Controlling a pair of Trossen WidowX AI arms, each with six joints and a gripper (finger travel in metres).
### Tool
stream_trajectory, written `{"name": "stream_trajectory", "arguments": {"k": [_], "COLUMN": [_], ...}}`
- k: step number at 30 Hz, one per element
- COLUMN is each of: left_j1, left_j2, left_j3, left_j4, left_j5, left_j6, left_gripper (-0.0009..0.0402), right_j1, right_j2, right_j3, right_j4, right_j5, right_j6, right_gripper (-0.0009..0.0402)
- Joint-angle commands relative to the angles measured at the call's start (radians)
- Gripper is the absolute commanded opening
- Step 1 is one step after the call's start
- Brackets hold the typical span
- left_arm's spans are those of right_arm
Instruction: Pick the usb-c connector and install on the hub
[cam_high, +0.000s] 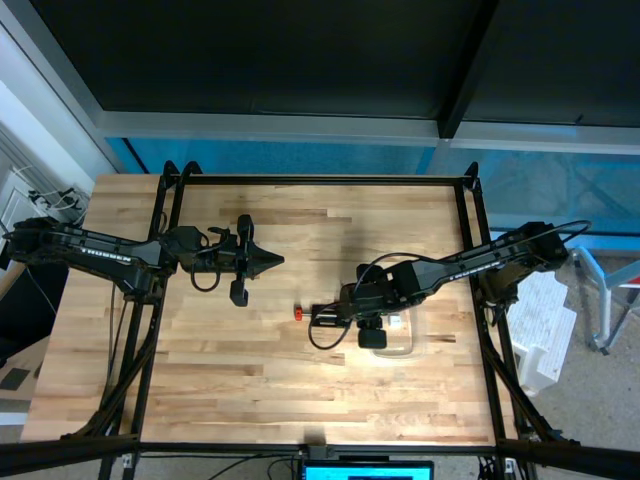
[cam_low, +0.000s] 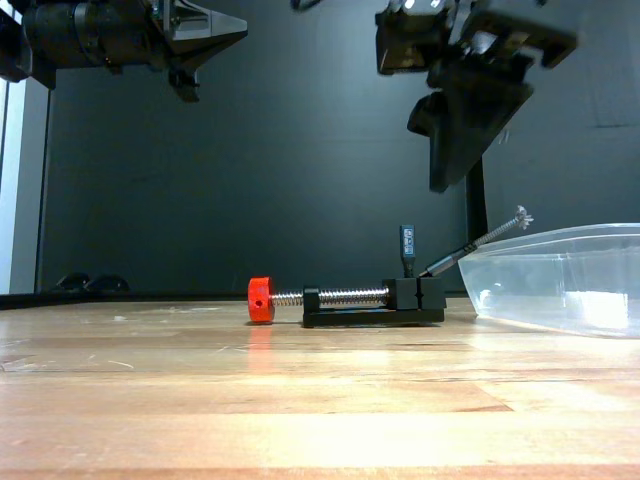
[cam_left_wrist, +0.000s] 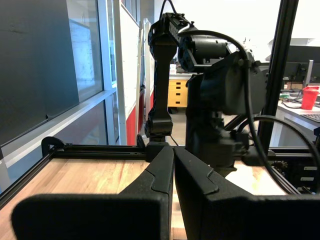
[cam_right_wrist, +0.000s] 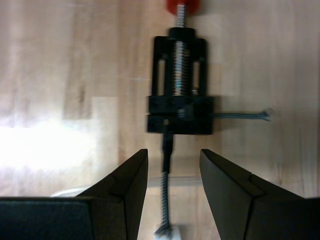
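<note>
Pale wood table, dark wall beyond; my right gripper hung open above the hub; left gripper closed, well left.

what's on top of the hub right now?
A usb-c connector stands upright on the hub, at its block end; its seat is hidden. Right gripper hangs open above it; left gripper parked shut, far left.
</note>
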Motion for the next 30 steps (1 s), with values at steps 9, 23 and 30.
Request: {"name": "stream_trajectory", "arguments": {"k": [9,23,30], "left_j1": [0.0,0.0,0.0], "left_j2": [0.0,0.0,0.0], "left_j3": [0.0,0.0,0.0], "left_j4": [0.0,0.0,0.0], "left_j5": [0.0,0.0,0.0], "left_j6": [0.0,0.0,0.0], "left_gripper": [0.0,0.0,0.0], "right_j1": [0.022,0.028,0.031], "right_j2": [-0.007,-0.008,-0.011], "right_j3": [0.0,0.0,0.0], "right_j4": [-0.019,-0.026,-0.026], "right_j5": [-0.007,-0.006,-0.006], "right_j6": [-0.039,-0.031,-0.03], "right_gripper": [0.0142,0.0142,0.0142]}}
